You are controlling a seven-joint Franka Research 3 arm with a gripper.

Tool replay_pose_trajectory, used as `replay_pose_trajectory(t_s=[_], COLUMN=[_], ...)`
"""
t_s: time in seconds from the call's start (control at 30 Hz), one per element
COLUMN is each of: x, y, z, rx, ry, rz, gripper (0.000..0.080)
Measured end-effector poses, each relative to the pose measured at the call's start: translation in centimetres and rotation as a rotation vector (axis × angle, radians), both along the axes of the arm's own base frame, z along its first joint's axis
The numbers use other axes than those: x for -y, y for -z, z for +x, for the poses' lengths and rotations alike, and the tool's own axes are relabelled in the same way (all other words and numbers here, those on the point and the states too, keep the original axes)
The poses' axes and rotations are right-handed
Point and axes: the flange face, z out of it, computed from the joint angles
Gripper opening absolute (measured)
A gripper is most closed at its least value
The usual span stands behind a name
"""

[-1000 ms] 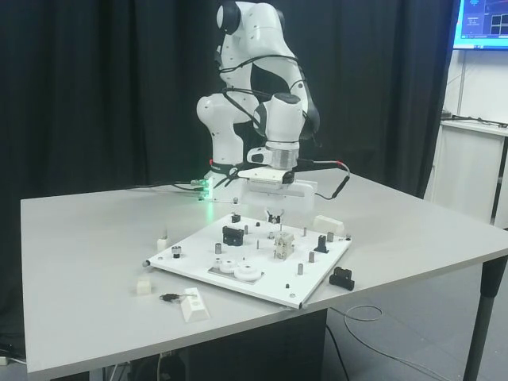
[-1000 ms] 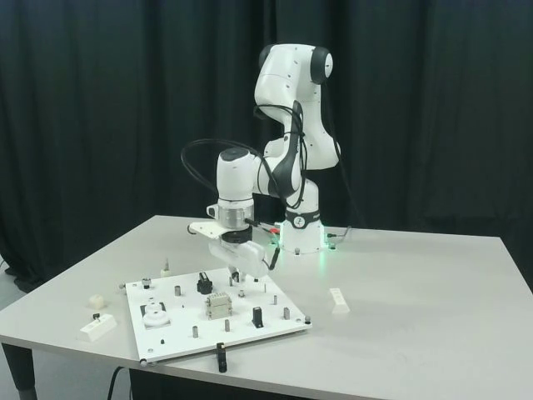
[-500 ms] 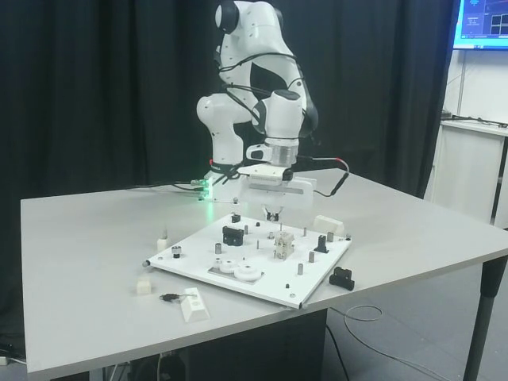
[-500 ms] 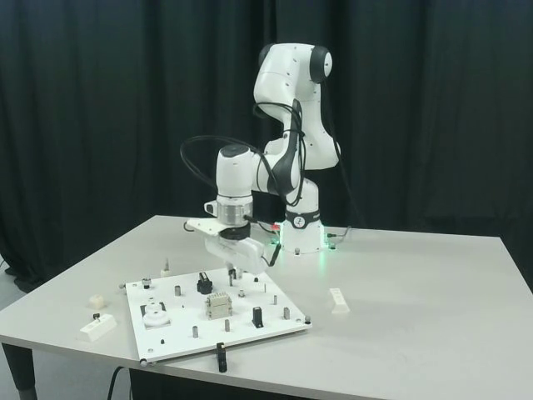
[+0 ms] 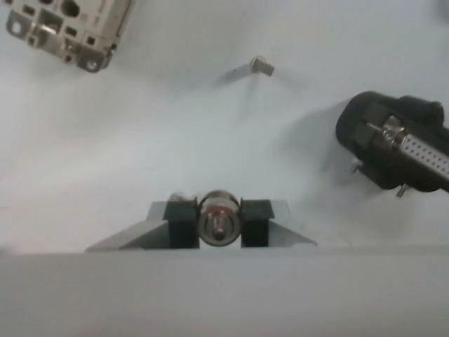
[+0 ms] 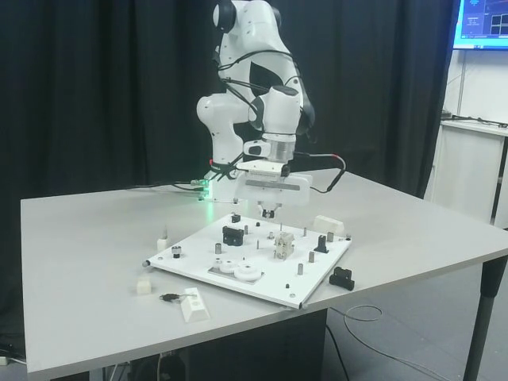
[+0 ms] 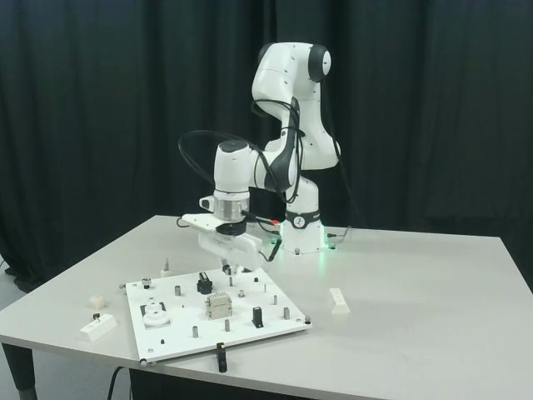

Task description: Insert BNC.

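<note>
- The gripper point(image 5: 219, 223) holds the BNC connector point(image 5: 219, 219) between its two black fingers point(image 5: 181, 223); the fingers are closed against both sides of the connector's metal barrel.
- The wrist view shows the connector's round end face, with a centre pin, pointing down at the white board point(image 5: 210, 126).
- In the first room view, the gripper point(image 6: 268, 211) hangs above the board point(image 6: 317, 274), clear of its surface, over the part nearest the arm's base.
- The board lies flat on the grey table point(image 6: 79, 238), close to the table's front edge.
- A multi-pin connector housing point(image 5: 66, 28), a small upright pin point(image 5: 262, 66) and a black D-sub connector point(image 5: 396, 147) stand on the board below the gripper, well apart from one another.
- A black clip point(image 6: 342, 277) lies on the table, just beside the board's edge.
</note>
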Motion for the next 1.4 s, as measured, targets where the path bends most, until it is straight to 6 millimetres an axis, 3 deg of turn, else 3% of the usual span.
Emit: replay_pose_trajectory(t_s=[0.67,1.07,1.4], x=[0.4,-1.0,-1.0], y=[-0.3,0.7,1.5], z=[-0.2,-0.9,-1.6], rx=[-0.018,-0.028,-0.004], ry=[-0.222,-0.358,-0.397], rz=[0.004,0.046,0.07], gripper=[0.0123,0.0123,0.0123])
